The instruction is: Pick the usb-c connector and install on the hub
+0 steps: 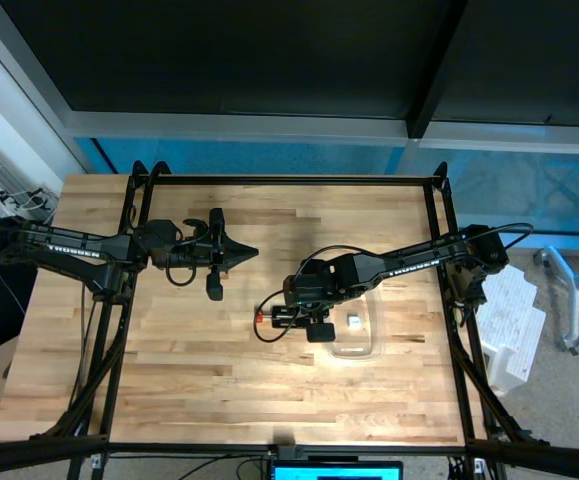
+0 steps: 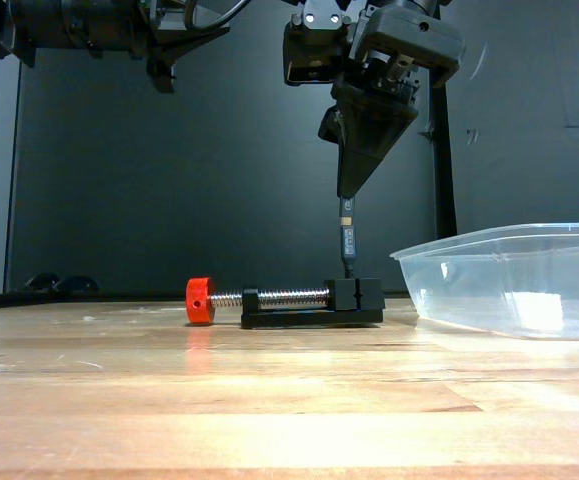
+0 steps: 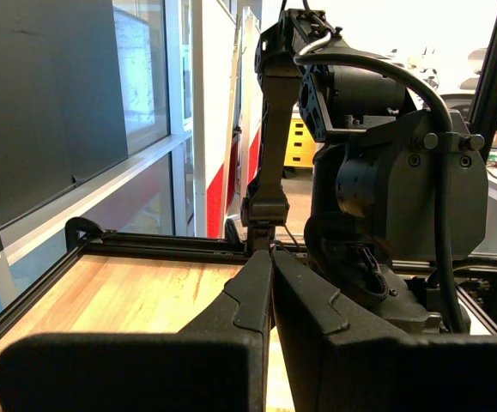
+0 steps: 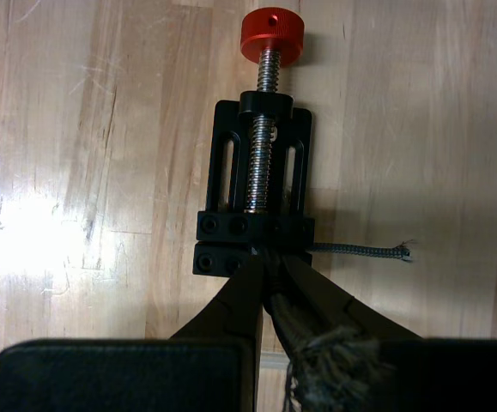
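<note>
The hub is a black block with a threaded screw and an orange-red knob, lying on the wooden table; it also shows as the hub and the hub. My right gripper points straight down over its block end, shut on the usb-c connector, a slim dark grey piece held upright with its lower tip at the hub's top. In the right wrist view the right gripper meets at the hub's edge, hiding most of the connector. My left gripper hovers shut, away at the left.
A clear plastic tray stands just right of the hub, seen too as the tray with a small white piece in it. A braided cable end lies beside the hub. A black frame rims the table.
</note>
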